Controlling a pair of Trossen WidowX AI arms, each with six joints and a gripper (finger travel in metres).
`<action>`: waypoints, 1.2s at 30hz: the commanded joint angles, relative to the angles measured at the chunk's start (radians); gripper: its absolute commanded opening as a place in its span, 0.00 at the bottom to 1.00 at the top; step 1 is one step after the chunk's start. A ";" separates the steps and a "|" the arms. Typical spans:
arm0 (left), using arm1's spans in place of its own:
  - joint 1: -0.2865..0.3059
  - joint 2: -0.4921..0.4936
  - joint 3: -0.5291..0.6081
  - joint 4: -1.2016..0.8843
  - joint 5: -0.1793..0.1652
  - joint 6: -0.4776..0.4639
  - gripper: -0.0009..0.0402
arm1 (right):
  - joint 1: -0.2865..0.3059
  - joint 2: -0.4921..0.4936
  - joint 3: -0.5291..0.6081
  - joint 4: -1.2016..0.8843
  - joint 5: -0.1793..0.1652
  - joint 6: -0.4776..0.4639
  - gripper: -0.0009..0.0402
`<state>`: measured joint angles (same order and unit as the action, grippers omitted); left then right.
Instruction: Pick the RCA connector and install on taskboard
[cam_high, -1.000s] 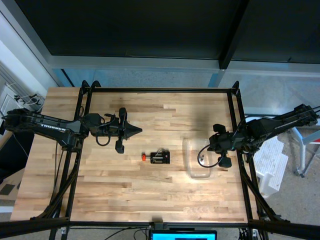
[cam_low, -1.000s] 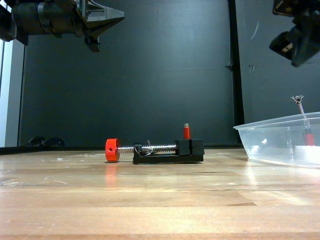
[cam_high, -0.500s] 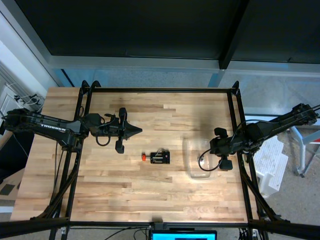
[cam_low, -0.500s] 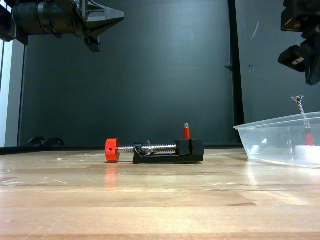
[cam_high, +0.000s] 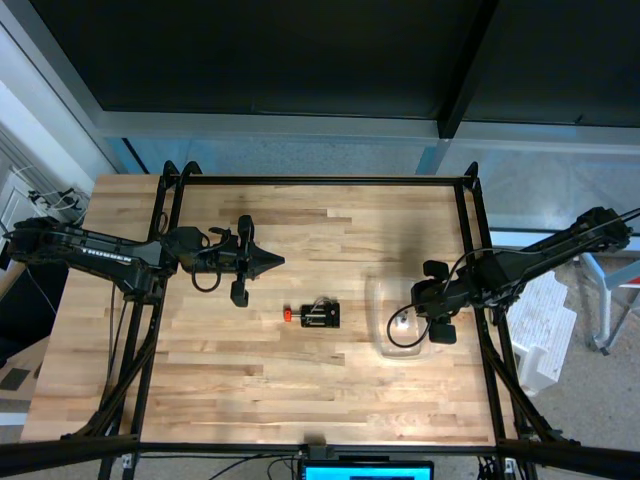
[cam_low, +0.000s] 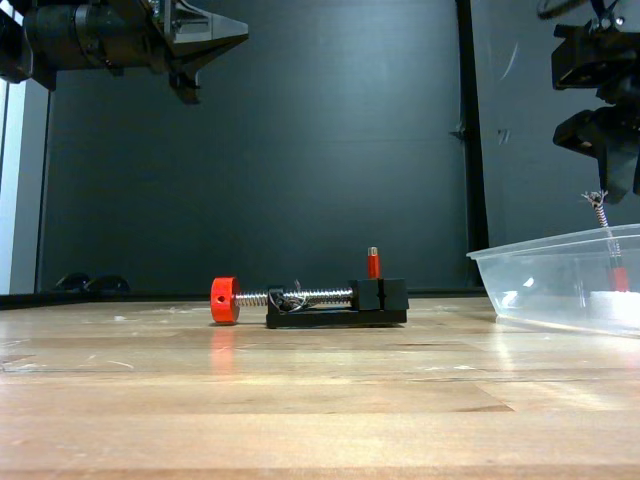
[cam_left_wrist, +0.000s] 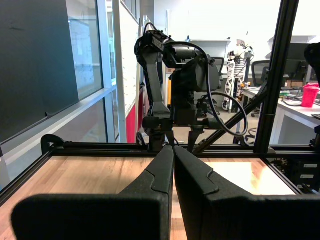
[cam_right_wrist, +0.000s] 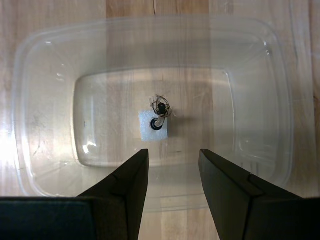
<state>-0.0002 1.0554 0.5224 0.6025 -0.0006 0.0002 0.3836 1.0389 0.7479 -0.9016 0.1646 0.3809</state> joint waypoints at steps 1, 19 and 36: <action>0.000 0.000 0.000 0.000 0.000 0.000 0.02 | 0.001 0.033 0.000 0.016 0.000 0.001 0.37; 0.000 0.000 0.000 0.000 0.000 0.000 0.02 | 0.008 0.168 -0.021 0.142 -0.002 0.006 0.37; 0.000 0.000 0.000 0.000 0.000 0.000 0.02 | 0.010 0.231 -0.073 0.246 -0.007 0.012 0.37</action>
<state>-0.0002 1.0554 0.5228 0.6029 -0.0010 0.0002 0.3931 1.2663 0.6785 -0.6590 0.1562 0.3950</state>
